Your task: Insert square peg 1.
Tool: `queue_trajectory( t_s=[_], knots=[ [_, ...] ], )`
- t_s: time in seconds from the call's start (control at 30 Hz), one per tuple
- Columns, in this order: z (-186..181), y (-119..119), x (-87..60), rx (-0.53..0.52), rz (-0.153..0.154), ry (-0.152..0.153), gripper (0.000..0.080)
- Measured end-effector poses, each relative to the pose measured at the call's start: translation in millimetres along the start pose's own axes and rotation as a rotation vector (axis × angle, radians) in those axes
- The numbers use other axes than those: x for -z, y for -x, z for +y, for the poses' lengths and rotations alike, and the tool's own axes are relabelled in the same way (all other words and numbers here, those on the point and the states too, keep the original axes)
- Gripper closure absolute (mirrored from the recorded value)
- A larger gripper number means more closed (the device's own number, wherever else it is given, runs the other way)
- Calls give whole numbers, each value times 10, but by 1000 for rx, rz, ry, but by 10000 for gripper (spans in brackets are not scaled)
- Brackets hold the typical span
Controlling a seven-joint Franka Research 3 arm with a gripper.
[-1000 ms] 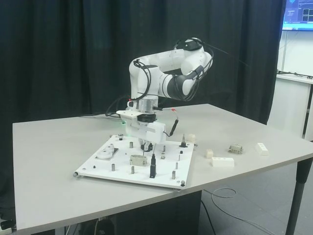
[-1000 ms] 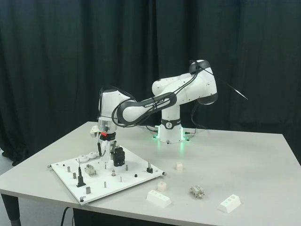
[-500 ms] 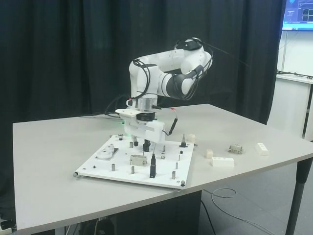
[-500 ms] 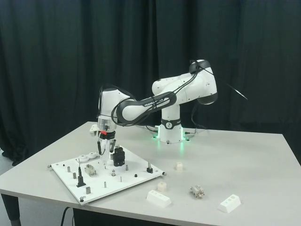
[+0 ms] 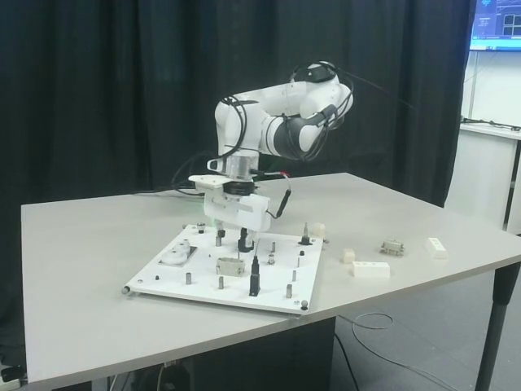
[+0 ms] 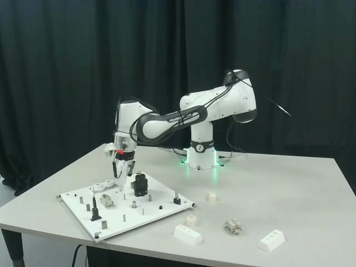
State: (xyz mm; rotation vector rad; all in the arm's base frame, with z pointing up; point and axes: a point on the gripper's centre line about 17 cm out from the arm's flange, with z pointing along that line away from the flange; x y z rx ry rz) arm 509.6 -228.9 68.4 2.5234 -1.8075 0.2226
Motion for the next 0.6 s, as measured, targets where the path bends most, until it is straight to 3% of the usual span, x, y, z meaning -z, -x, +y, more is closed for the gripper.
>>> queue_trajectory(
  t_s=[0.3,0.6],
  knots=[
    [43,-37,56,-12,2,-6,3],
    [81,-106,107,56,11,-9,3]
  ],
)
